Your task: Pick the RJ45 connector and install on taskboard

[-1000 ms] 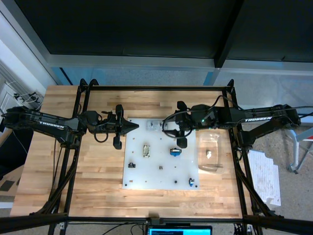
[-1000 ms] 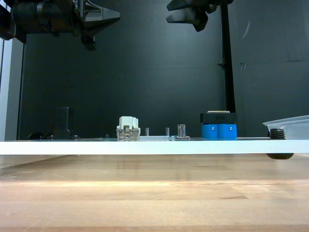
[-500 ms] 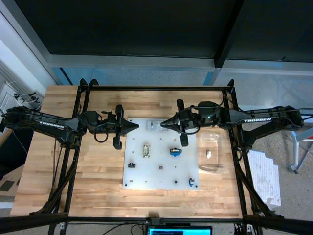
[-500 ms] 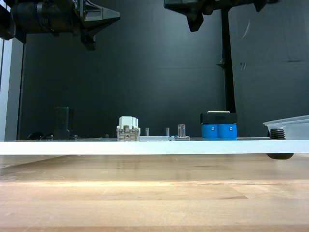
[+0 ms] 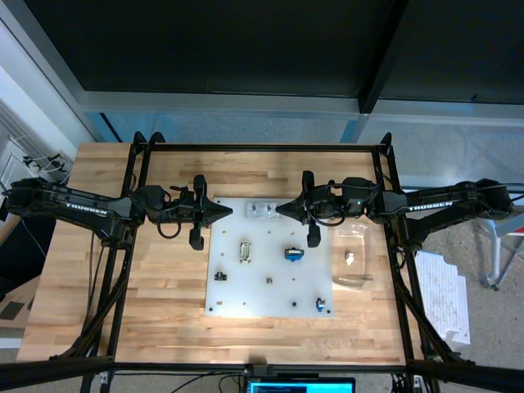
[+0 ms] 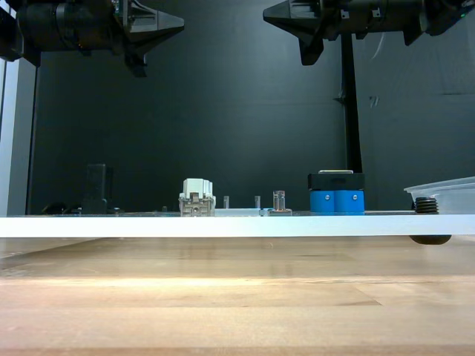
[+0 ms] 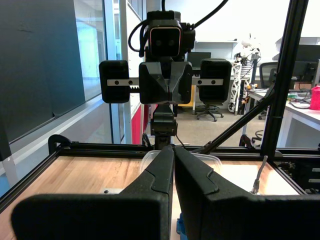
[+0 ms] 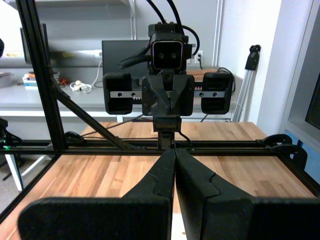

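Matte-black arms [image 5: 74, 201] with white TROSSEN lettering [image 5: 426, 205], looped black cables [image 5: 168, 228], wedge-shaped left gripper [image 5: 229, 211] and right gripper [image 5: 278, 210]

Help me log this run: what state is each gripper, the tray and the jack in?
left gripper: shut, empty, raised over the white board's far left corner.
right gripper: shut, empty, raised over the board's far edge.
clear tray: holds the white block; no cable seen on it.
blue jack: cannot tell whether the connector is in.
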### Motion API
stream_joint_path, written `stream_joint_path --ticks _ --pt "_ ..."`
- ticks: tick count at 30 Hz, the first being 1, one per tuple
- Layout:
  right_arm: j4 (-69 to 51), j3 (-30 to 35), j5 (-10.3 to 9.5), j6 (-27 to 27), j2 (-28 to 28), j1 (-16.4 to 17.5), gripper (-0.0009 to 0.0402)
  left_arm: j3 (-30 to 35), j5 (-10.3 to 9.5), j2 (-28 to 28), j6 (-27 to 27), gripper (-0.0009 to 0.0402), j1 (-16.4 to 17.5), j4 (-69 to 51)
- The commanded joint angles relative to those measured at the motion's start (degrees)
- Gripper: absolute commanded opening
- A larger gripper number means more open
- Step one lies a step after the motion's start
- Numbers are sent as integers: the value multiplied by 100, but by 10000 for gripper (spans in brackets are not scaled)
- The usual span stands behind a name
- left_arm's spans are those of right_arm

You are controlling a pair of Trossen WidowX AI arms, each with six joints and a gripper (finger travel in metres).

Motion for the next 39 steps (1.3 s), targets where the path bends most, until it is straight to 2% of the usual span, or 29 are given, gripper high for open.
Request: stream_joint_path --ticks 1,8,18,25,26,29,31,33,39 --pt "127 -81 9 -7 4 7 0 2 2 2 0 0 0 0" --pt "468 -247 9 245 4 2 0 2 2 0 2 0 0 0" --pt "535 -365 9 223 4 -22 0 2 2 2 0 0 0 0" --pt "522 -369 9 223 4 -205 0 2 2 2 2 0 2 0" --pt "509 -369 48 173 4 -212 0 2 2 0 0 0 0 0" --pt "490 -369 455 72 4 -208 0 2 2 2 0 0 2 0" --pt "501 -369 339 22 -7 -199 0 2 2 2 0 0 0 0" --pt "498 -369 92 7 -9 -188 0 2 2 2 0 0 2 0" --pt "501 -369 109 -2 -9 -109 0 2 2 0 0 0 0 0"
